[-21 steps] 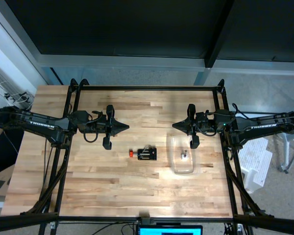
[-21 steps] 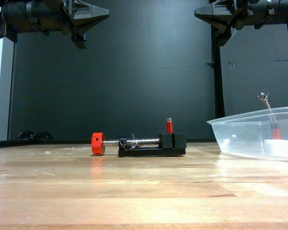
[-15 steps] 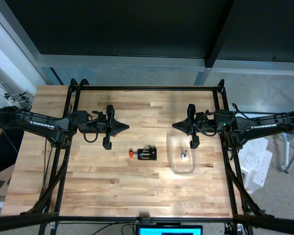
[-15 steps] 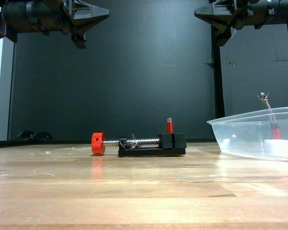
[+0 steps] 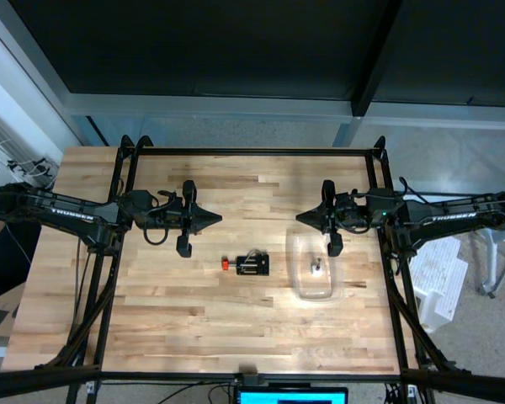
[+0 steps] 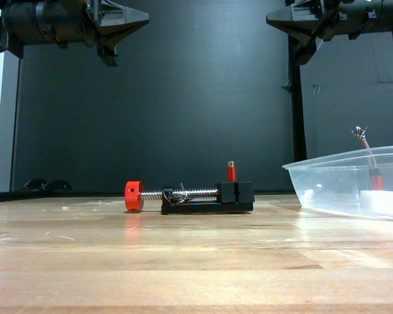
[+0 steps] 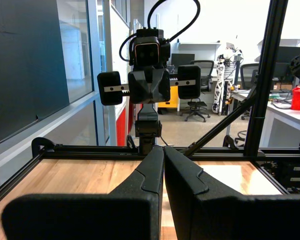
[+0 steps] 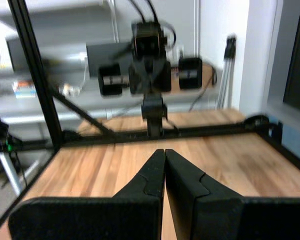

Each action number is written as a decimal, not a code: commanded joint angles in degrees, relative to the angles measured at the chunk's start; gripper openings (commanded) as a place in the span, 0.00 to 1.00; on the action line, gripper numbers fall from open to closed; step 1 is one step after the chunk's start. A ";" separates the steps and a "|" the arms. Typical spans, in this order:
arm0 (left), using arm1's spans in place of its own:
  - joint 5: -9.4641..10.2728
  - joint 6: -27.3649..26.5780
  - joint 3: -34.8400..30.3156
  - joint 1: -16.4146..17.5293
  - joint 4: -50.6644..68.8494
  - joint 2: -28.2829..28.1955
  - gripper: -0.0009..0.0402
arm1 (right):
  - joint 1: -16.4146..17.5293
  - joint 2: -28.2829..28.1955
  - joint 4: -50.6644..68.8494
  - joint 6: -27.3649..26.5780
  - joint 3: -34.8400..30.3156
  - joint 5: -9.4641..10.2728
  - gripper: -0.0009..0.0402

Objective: Pick the RCA connector and install on taskboard

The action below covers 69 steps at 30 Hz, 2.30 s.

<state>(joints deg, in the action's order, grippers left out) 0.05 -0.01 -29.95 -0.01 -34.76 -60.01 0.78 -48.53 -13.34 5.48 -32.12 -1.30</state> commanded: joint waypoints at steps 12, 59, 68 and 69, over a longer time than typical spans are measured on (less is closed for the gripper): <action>-0.02 0.00 0.00 0.00 0.00 0.00 0.02 | 2.40 -0.15 54.93 -1.44 -18.32 2.86 0.02; -0.02 0.02 0.00 0.02 0.00 0.00 0.02 | 18.75 -17.31 61.05 15.28 -11.32 -5.18 0.47; -0.02 0.02 0.00 0.00 0.00 0.02 0.02 | 18.99 -19.50 54.03 15.74 -8.17 -6.71 0.47; -0.02 0.02 0.00 0.00 0.00 0.00 0.02 | 19.04 -19.61 53.07 15.74 -7.74 -6.71 0.47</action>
<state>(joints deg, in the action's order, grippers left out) 0.03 -0.01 -29.95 -0.01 -34.74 -59.99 19.77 -68.01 40.93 21.19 -40.38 -7.97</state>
